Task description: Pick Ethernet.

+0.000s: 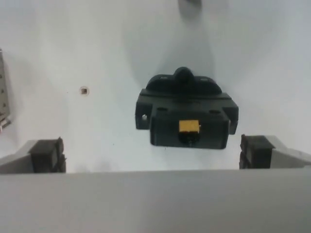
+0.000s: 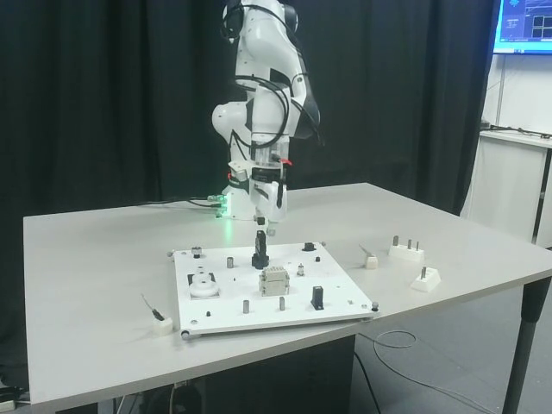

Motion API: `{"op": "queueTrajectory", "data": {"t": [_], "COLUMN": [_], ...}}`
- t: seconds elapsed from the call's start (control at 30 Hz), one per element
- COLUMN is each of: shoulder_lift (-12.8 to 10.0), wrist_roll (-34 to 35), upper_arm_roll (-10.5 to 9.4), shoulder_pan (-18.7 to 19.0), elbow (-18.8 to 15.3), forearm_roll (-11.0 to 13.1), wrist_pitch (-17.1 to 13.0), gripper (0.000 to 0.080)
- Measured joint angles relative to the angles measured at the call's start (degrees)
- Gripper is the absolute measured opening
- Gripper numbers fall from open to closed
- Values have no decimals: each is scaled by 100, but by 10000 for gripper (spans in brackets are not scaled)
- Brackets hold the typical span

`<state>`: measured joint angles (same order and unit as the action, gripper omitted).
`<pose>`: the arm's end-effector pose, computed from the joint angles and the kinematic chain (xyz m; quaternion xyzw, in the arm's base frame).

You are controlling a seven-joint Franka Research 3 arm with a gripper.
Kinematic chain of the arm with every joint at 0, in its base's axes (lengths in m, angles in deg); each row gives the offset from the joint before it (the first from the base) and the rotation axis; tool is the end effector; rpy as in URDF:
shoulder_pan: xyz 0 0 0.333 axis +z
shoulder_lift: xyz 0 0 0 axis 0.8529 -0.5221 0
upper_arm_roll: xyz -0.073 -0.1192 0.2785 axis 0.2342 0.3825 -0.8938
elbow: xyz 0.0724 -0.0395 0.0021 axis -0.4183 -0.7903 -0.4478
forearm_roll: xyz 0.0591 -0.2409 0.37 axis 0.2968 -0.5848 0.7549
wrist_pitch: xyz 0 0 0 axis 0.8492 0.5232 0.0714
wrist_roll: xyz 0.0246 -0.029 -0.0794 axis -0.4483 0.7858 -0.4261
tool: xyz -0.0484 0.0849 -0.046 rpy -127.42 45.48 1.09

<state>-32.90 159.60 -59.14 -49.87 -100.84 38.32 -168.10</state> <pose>0.5189 -0.1819 0.2487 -0.2914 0.9559 -0.0337 0.0168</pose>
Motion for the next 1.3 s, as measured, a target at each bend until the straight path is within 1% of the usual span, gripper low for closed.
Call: {"op": "queueTrajectory", "data": {"t": [0.3,0.47,0.87,1.0,1.3], "shoulder_lift": [71,92,134,169,278], "wrist_roll": [0,0,-110,-182,-480], "upper_arm_roll": [35,57,106,136,193], "shoulder_pan": [0,0,-3,-5,-8], "elbow": [163,225,372,408,518], "forearm_roll": [-154,-246,-594,-692,-940], "wrist_pitch": [311,407,532,553,703], "gripper": [800,800,800,800,800]}}
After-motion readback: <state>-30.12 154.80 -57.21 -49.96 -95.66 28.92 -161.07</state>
